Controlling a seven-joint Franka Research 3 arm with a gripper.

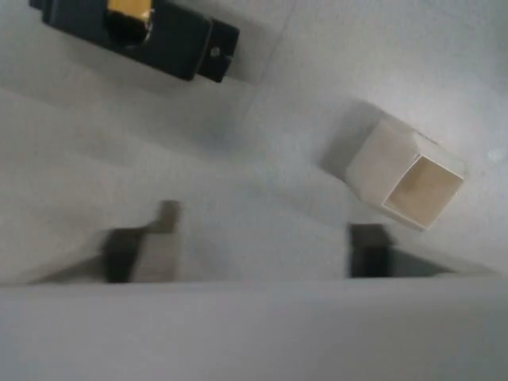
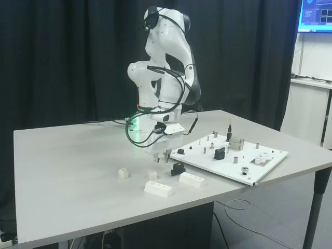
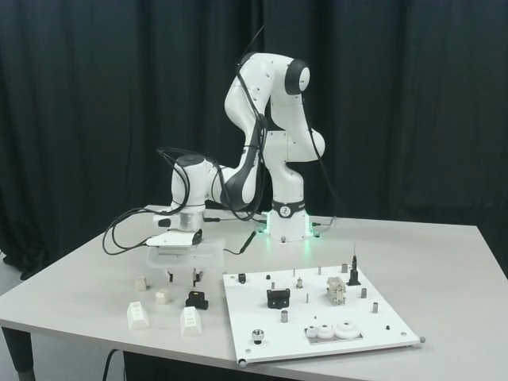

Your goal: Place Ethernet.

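Nearest the wrist camera are the two fingertips (image 1: 143, 254) of the end effector (image 1: 258, 250), standing apart with only bare grey table (image 1: 262, 230) between them, so it holds nothing. In that view the black Ethernet plug (image 1: 143, 28) lies beyond the fingers, and a small white open-ended block (image 1: 405, 175) sits off to one side, well apart from the plug. From the second room view, the end effector (image 3: 182, 275) hangs just above the table with the Ethernet plug (image 3: 196, 300) just beside it at about five o'clock, toward the table's near edge and close to the white board (image 3: 317, 333). In the first room view the plug (image 2: 178, 168) likewise lies just past the end effector (image 2: 160, 158), at roughly four o'clock, between it and the board (image 2: 270, 168). In the wrist view the plug's long axis runs roughly parallel to the line between the fingertips, so a grasp across its short side would seem to need a short sideways shift more than a turn. The plug is not yet picked up; the task looks to be at its start, with the approach and grasp still ahead. Other small white blocks (image 3: 136, 315) lie nearby and could be nudged if the shift runs wide.
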